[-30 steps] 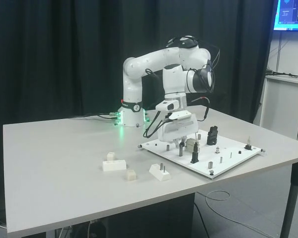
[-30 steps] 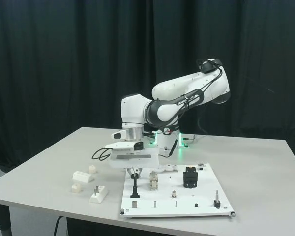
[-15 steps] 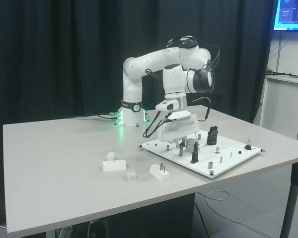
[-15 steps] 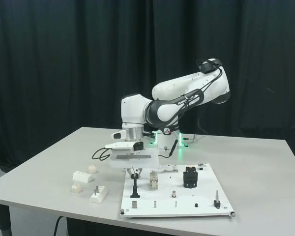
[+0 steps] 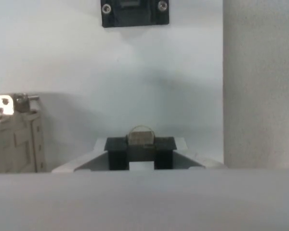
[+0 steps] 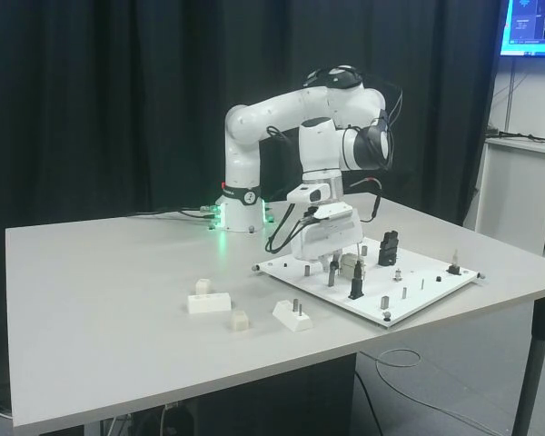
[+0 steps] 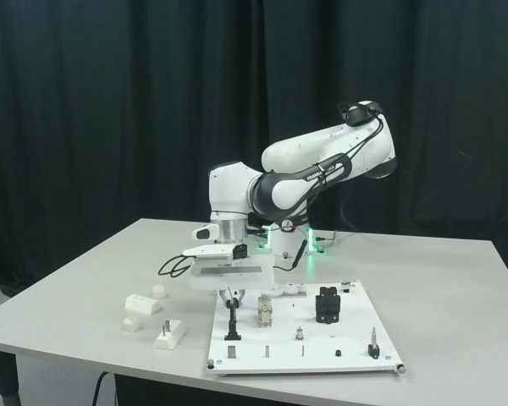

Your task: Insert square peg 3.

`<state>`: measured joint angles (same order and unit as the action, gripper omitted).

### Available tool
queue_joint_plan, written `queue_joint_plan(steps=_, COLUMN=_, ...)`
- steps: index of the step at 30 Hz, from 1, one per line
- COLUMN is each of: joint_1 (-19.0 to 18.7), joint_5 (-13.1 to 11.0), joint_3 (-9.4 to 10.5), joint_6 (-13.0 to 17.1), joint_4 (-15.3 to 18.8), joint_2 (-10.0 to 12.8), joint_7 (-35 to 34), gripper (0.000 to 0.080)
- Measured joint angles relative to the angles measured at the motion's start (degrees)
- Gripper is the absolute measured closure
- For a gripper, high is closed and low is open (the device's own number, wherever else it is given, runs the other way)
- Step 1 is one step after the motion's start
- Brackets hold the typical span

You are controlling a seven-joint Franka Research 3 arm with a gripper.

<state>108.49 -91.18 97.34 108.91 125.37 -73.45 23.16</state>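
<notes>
In the wrist view my gripper is shut on a small grey peg, with a black finger on either side of it. It hangs above the white board. In the room views the gripper hovers a little above the board's end nearest the arm's base, close to a black upright post. The peg itself is too small to make out there.
The board carries a black fixture, a pale block and several small pins. Off the board on the grey table lie three white blocks.
The gripper has risen slightly above the board and stays shut on the peg. Nothing else has moved.
</notes>
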Motion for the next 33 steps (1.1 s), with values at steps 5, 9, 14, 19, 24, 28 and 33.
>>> queue_joint_plan(steps=5, joint_1=0.0, joint_5=0.0, joint_3=0.0, joint_6=0.0, joint_4=0.0, joint_2=0.0, joint_7=-1.8, gripper=0.0696)
queue_joint_plan(steps=9, joint_1=0.0, joint_5=0.0, joint_3=0.0, joint_6=0.0, joint_4=0.0, joint_2=0.0, joint_7=-3.8, gripper=0.0696)
queue_joint_plan(steps=14, joint_1=0.1, joint_5=0.0, joint_3=0.0, joint_6=0.0, joint_4=0.0, joint_2=0.0, joint_7=-5.9, gripper=0.0696)
queue_joint_plan(steps=19, joint_1=0.1, joint_5=0.0, joint_3=0.0, joint_6=0.0, joint_4=0.0, joint_2=0.0, joint_7=-9.2, gripper=0.0696)
queue_joint_plan(steps=24, joint_1=0.1, joint_5=0.0, joint_3=-0.01, joint_6=0.0, joint_4=0.0, joint_2=0.0, joint_7=-11.3, gripper=0.0696)
queue_joint_plan(steps=28, joint_1=0.2, joint_5=0.0, joint_3=-0.01, joint_6=0.0, joint_4=0.0, joint_2=0.0, joint_7=-13.7, gripper=0.0696)
queue_joint_plan(steps=33, joint_1=0.2, joint_5=0.0, joint_3=-0.01, joint_6=0.1, joint_4=0.0, joint_2=0.0, joint_7=-16.5, gripper=0.0696)
